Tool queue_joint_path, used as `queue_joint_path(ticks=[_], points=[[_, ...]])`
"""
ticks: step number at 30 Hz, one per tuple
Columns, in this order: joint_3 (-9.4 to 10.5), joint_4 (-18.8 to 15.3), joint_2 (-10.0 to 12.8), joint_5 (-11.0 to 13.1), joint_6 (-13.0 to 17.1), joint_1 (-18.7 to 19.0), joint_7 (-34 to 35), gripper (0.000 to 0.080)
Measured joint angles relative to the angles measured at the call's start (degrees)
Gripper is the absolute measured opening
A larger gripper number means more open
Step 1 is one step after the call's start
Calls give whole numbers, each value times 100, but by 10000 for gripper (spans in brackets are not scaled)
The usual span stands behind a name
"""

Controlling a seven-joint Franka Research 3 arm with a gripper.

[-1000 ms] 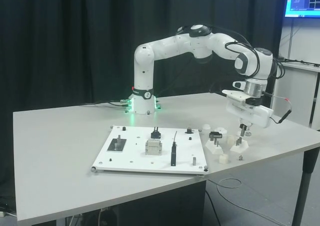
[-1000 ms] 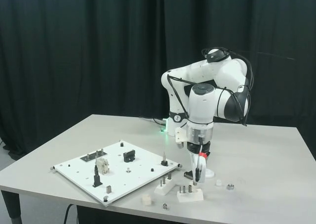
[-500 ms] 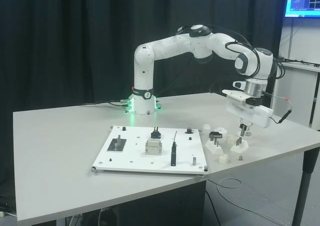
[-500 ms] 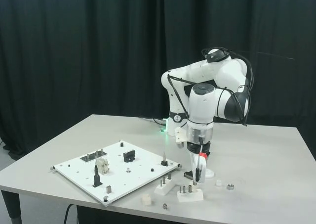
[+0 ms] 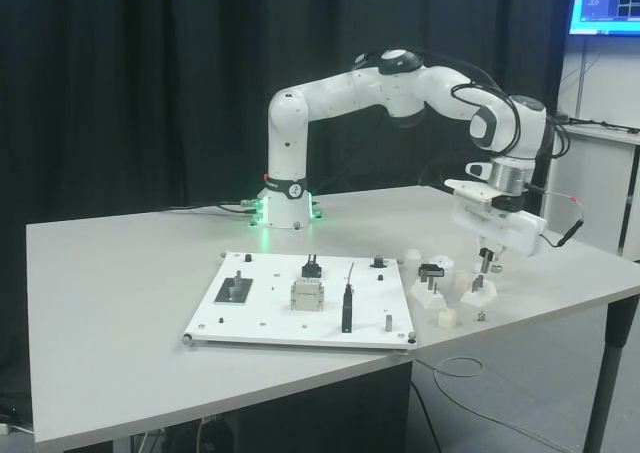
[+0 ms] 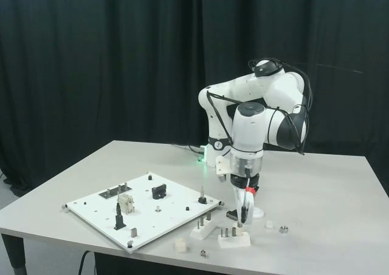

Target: Insert round peg 4.

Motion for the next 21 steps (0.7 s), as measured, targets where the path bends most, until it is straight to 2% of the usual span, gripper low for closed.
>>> queue_joint_path(ticks=[12,21], points=[[-30,40,0,-153,-19,-2,51,145],[-232,41,0,-511,-451,21,127,145]])
